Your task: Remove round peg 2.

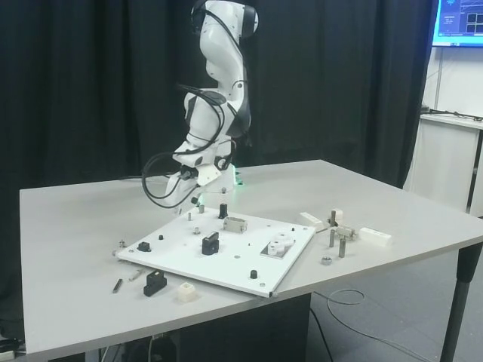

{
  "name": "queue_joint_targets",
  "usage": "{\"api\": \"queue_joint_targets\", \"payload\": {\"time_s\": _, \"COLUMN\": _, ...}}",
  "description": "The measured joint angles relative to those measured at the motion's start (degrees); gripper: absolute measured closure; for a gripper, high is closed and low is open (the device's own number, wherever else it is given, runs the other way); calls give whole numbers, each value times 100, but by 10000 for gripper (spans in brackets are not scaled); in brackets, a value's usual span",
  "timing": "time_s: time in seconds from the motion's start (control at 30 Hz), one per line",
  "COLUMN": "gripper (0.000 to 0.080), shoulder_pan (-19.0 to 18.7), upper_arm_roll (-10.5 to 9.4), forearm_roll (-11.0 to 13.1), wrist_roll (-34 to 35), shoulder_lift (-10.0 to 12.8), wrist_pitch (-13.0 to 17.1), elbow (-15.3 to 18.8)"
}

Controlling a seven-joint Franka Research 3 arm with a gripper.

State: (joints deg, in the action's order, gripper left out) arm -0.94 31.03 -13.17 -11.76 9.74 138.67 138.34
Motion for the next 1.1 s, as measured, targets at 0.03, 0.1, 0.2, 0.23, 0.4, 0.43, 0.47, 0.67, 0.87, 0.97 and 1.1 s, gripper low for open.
{"api": "queue_joint_targets", "payload": {"time_s": 0.03, "gripper": 3, "shoulder_pan": 0, "upper_arm_roll": 18, "forearm_roll": 15, "wrist_roll": 0, "shoulder_lift": -35, "wrist_pitch": 38, "elbow": 48}}
{"api": "queue_joint_targets", "payload": {"time_s": 0.1, "gripper": 3, "shoulder_pan": 0, "upper_arm_roll": 52, "forearm_roll": 51, "wrist_roll": 0, "shoulder_lift": -102, "wrist_pitch": 125, "elbow": 154}}
{"api": "queue_joint_targets", "payload": {"time_s": 0.2, "gripper": 3, "shoulder_pan": 0, "upper_arm_roll": 84, "forearm_roll": 145, "wrist_roll": 0, "shoulder_lift": -191, "wrist_pitch": 252, "elbow": 306}}
{"api": "queue_joint_targets", "payload": {"time_s": 0.23, "gripper": 3, "shoulder_pan": 0, "upper_arm_roll": 93, "forearm_roll": 186, "wrist_roll": -4, "shoulder_lift": -220, "wrist_pitch": 299, "elbow": 357}}
{"api": "queue_joint_targets", "payload": {"time_s": 0.4, "gripper": 3, "shoulder_pan": 0, "upper_arm_roll": 107, "forearm_roll": 403, "wrist_roll": -202, "shoulder_lift": -302, "wrist_pitch": 429, "elbow": 530}}
{"api": "queue_joint_targets", "payload": {"time_s": 0.43, "gripper": 3, "shoulder_pan": 0, "upper_arm_roll": 110, "forearm_roll": 468, "wrist_roll": -273, "shoulder_lift": -306, "wrist_pitch": 441, "elbow": 549}}
{"api": "queue_joint_targets", "payload": {"time_s": 0.47, "gripper": 3, "shoulder_pan": 0, "upper_arm_roll": 115, "forearm_roll": 531, "wrist_roll": -348, "shoulder_lift": -306, "wrist_pitch": 450, "elbow": 561}}
{"api": "queue_joint_targets", "payload": {"time_s": 0.67, "gripper": 3, "shoulder_pan": 0, "upper_arm_roll": 186, "forearm_roll": 869, "wrist_roll": -762, "shoulder_lift": -293, "wrist_pitch": 465, "elbow": 580}}
{"api": "queue_joint_targets", "payload": {"time_s": 0.87, "gripper": 3, "shoulder_pan": 0, "upper_arm_roll": 290, "forearm_roll": 1067, "wrist_roll": -958, "shoulder_lift": -250, "wrist_pitch": 554, "elbow": 606}}
{"api": "queue_joint_targets", "payload": {"time_s": 0.97, "gripper": 3, "shoulder_pan": 0, "upper_arm_roll": 330, "forearm_roll": 1209, "wrist_roll": -1014, "shoulder_lift": -227, "wrist_pitch": 647, "elbow": 647}}
{"api": "queue_joint_targets", "payload": {"time_s": 1.1, "gripper": 3, "shoulder_pan": 0, "upper_arm_roll": 372, "forearm_roll": 1577, "wrist_roll": -1018, "shoulder_lift": -170, "wrist_pitch": 727, "elbow": 681}}
